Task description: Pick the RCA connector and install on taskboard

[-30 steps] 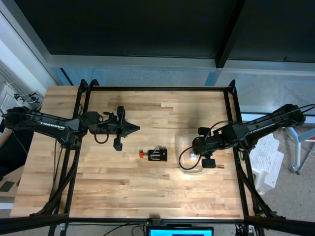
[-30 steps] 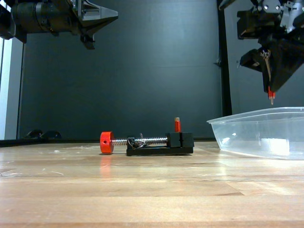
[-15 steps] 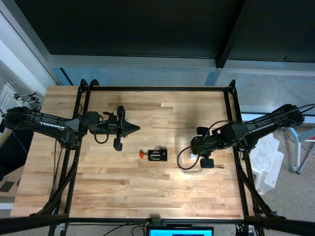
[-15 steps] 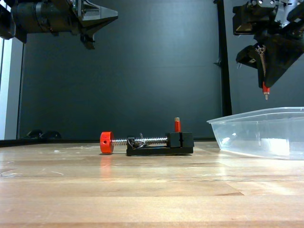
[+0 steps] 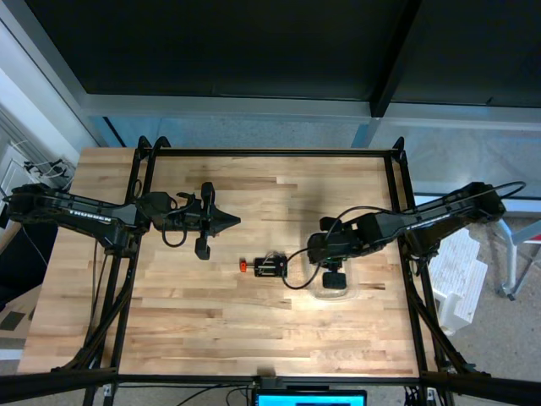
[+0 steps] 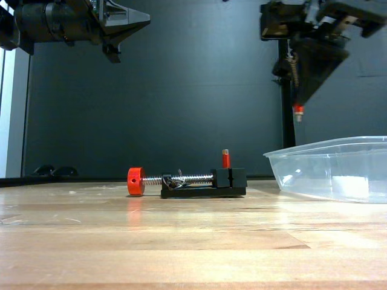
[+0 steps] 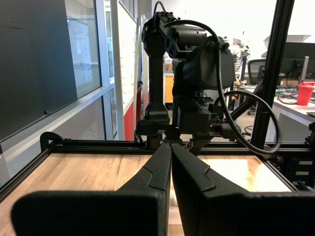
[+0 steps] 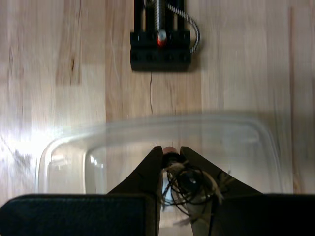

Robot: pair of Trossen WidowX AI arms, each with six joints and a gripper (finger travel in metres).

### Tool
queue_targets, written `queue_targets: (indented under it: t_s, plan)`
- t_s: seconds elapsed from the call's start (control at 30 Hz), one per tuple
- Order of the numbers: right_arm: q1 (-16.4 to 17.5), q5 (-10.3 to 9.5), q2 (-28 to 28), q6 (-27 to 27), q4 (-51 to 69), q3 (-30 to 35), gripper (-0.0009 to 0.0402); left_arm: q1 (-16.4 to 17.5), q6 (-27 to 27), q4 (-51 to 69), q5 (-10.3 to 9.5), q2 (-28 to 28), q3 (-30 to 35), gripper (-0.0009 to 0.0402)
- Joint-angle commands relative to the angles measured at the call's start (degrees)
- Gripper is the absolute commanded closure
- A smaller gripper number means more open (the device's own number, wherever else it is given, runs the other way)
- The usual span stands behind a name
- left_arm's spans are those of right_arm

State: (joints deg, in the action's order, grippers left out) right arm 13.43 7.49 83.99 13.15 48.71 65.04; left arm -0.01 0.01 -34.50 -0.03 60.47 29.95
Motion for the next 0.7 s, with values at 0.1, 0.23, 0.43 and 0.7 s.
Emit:
queue_targets:
  t_s: [0.1,0.23,0.43,0.7]
  plan:
    - [-0.7,0.00,4.7,-0.1,-0.2,4.2,0.0393,0.0,0.0,0.0,0.00,0.0,0.0,0.0393]
    - [-1.4,0.00,8.5,-0.1,-0.2,7.6,0.0393,0.0,0.0,0.0,0.00,0.0,0.0,0.0393]
    - [-1.8,0.02,13.0,-0.2,-0.3,12.3,0.0393,0.0,0.0,0.0,0.00,0.0,0.0,0.0393]
    - [-2.4,0.02,17.3,-0.2,-0.5,16.3,0.0393,0.0,0.0,0.0,0.00,0.0,0.0,0.0393]
